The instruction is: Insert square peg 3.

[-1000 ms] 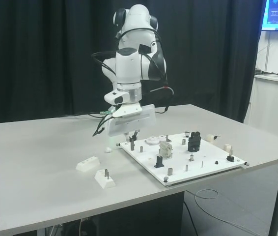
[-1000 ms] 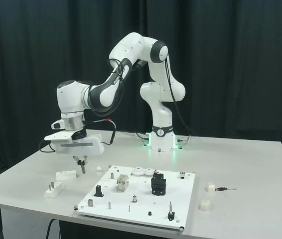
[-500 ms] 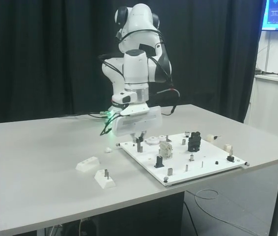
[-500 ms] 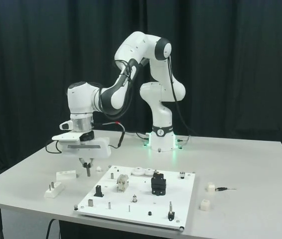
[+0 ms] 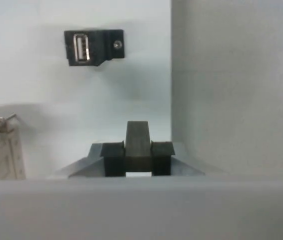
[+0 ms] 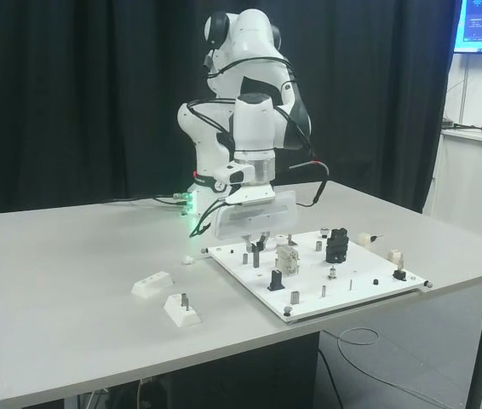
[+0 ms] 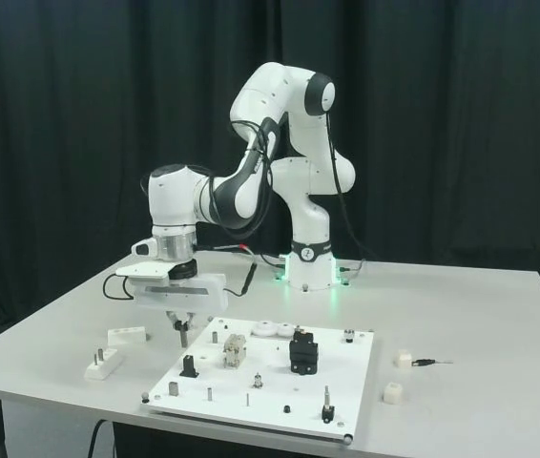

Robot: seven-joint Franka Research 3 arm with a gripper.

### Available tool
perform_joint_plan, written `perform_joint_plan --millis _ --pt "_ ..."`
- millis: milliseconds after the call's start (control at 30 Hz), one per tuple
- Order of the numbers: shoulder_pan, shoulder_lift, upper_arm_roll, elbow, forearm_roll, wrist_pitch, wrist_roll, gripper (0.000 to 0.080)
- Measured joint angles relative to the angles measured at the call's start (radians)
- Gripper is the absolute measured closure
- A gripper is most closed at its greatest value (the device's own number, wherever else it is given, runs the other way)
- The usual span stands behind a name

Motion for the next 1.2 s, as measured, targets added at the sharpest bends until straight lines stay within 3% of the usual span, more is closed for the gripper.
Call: perform_joint_plan --millis 767,1200 --pt "0.019 0.004 0.0 -0.038 -0.024 0.012 0.035 0.0696" --pt "0.041 -0.007 0.0 -0.08 -0.024 0.062 0.046 0.0696"
